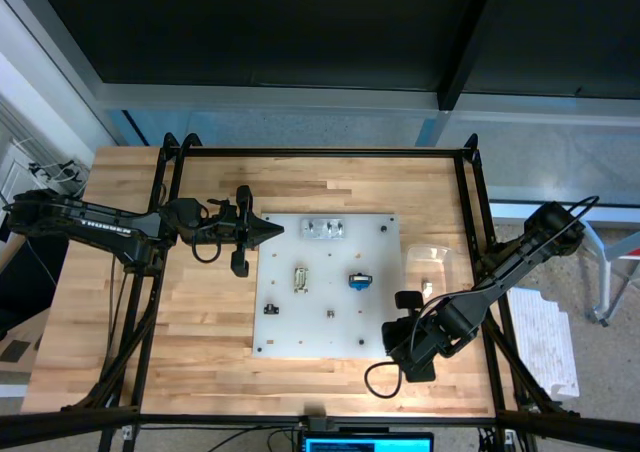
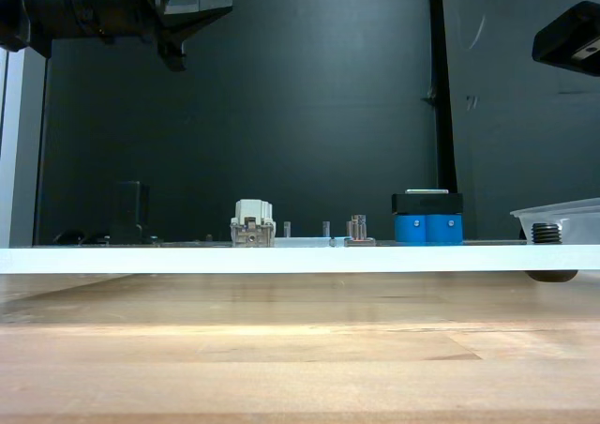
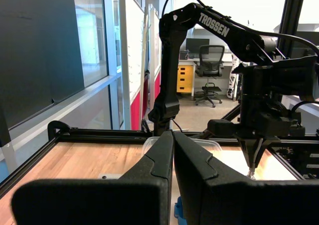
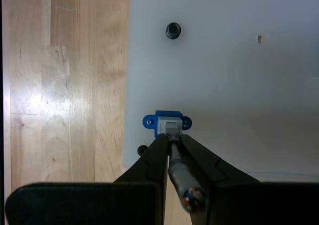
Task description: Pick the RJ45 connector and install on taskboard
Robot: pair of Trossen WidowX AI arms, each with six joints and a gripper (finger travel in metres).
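The RJ45 connector [image 4: 173,130], with its short cable stub [image 4: 180,175], is grasped between the fingers of the right pincer [image 4: 172,138]. Its nose is pointed at the blue fitting [image 4: 167,121] on the taskboard [image 4: 239,85]. Whether the plug is already touching the fitting or is merely held above it cannot be told.

The step in hand is judged to be the insertion. It is best done by lining the plug up squarely with the fitting's opening. It is then pressed straight along the stub's axis, with no sideways load, since the stub may bend or slip in the grip.

The fitting is set close to the board's edge, with bare surface [image 4: 65,85] just beyond it and a dark hole [image 4: 173,31] farther along the board. Nothing is seen crowding the approach. The left pincer [image 1: 276,230] is closed on nothing and is held high over the board's far-left corner, well apart.
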